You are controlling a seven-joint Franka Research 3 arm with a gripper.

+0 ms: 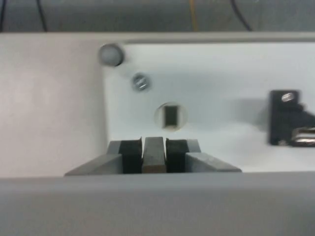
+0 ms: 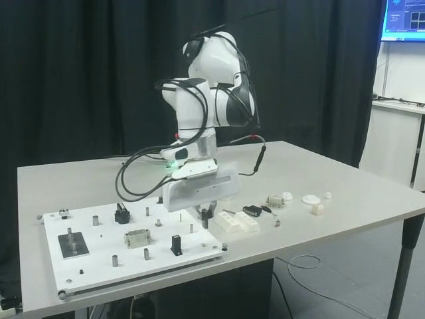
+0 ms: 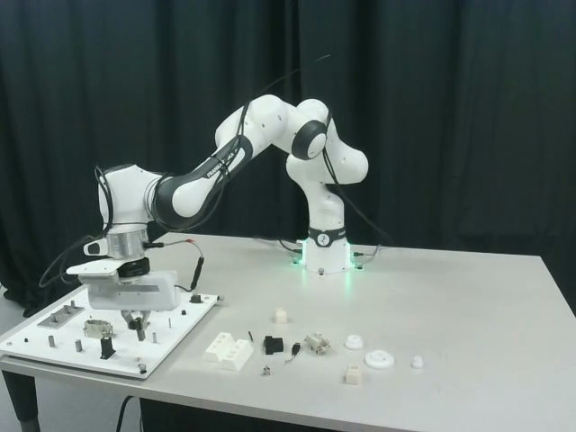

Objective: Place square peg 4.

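Over the white board (image 2: 133, 256) on the grey table (image 2: 345, 193), I held the fingers (image 1: 153, 158) closed on a grey square peg (image 1: 153, 153), gripped upright so its end could go straight down. Item two: a rectangular socket (image 1: 171, 116) in the board, just beyond the peg and not yet met. Item three: a black connector block (image 1: 285, 117) well aside. Item four: spare white parts (image 3: 229, 349) on the table beside the board, untouched.
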